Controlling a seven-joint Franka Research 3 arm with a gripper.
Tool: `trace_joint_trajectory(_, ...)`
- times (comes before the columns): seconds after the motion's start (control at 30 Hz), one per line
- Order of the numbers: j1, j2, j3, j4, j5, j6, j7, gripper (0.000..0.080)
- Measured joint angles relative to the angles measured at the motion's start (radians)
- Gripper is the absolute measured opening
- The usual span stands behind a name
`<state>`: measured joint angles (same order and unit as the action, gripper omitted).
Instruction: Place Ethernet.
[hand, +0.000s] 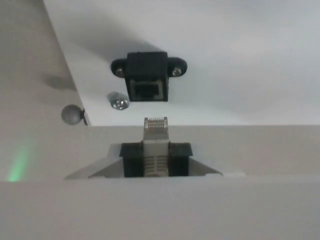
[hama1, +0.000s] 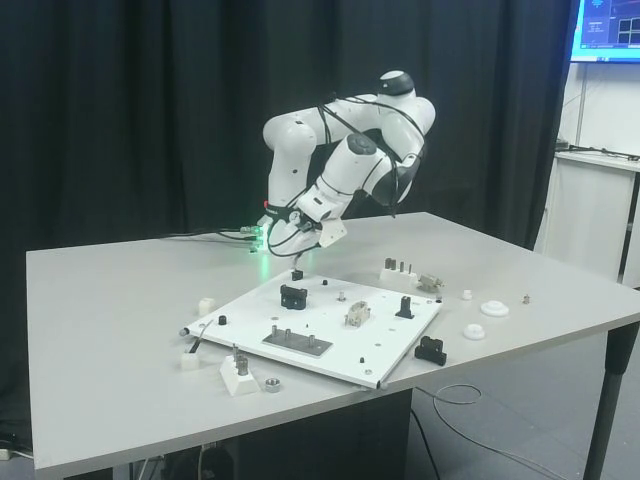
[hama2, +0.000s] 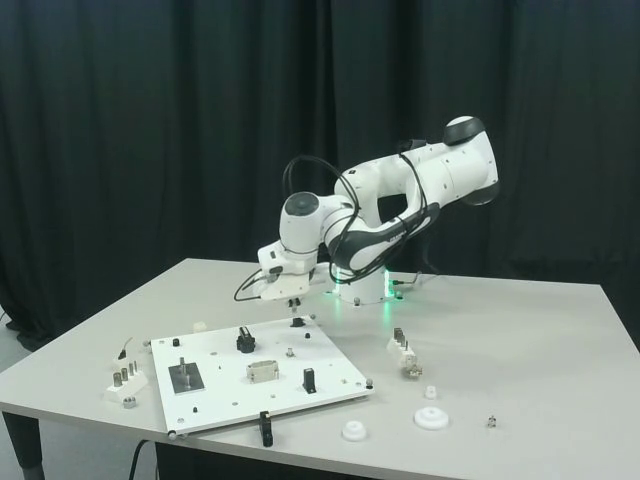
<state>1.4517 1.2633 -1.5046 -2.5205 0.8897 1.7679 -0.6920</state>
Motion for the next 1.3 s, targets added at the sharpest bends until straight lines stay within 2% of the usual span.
trace_joint_trajectory(0.3, 0.0, 0.0, -0.025, 0.002, -0.001, -0.029, -0.001, 0.01)
trace_joint_trajectory(0.87, -0.004, 0.0, -0.048, 0.002, -0.009, -0.036, -0.001, 0.01)
trace_joint_trajectory(1.1, -0.013, 0.001, -0.059, 0.002, -0.014, -0.019, 0.035, 0.01)
trace_joint_trajectory(1.3, -0.03, 0.002, -0.061, 0.006, -0.017, 0.025, 0.09, 0.01)
